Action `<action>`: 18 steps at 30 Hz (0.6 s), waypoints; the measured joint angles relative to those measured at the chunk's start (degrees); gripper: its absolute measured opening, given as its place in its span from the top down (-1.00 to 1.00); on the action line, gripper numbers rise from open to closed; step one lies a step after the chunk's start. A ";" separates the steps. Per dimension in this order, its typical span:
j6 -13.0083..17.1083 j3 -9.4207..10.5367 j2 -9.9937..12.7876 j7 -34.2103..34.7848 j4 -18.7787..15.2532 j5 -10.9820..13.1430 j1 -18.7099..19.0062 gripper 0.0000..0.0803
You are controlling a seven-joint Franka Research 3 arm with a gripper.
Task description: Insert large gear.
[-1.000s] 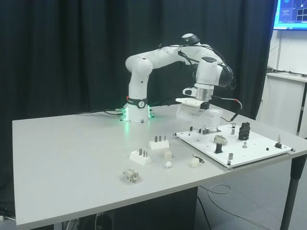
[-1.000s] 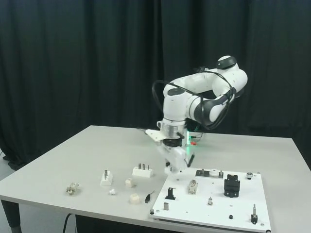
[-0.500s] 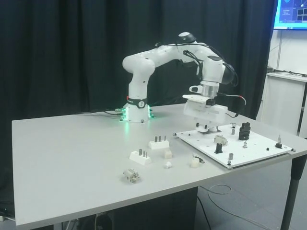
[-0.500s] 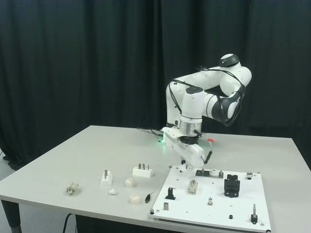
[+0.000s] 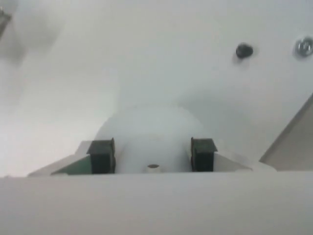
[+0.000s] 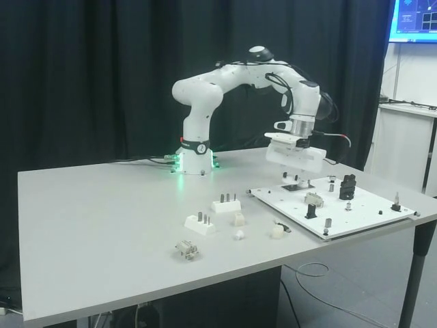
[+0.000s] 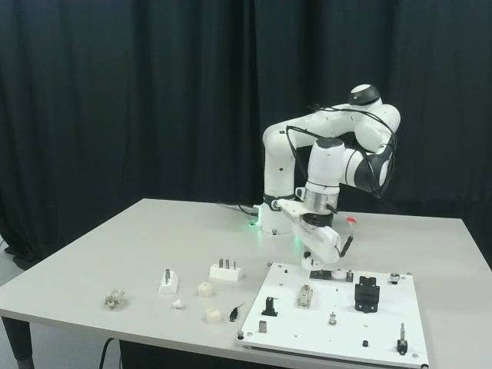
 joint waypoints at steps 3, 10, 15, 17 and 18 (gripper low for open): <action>0.66 0.13 -0.01 1.38 -0.63 0.07 1.39 0.17; 2.12 0.51 -0.03 3.79 -1.82 0.56 3.87 0.17; 3.43 1.02 -0.15 5.11 -2.41 1.08 4.90 0.17; 3.88 1.25 -0.17 5.42 -2.62 1.38 5.16 0.17; 4.01 1.33 -0.18 5.56 -2.71 1.52 5.27 0.17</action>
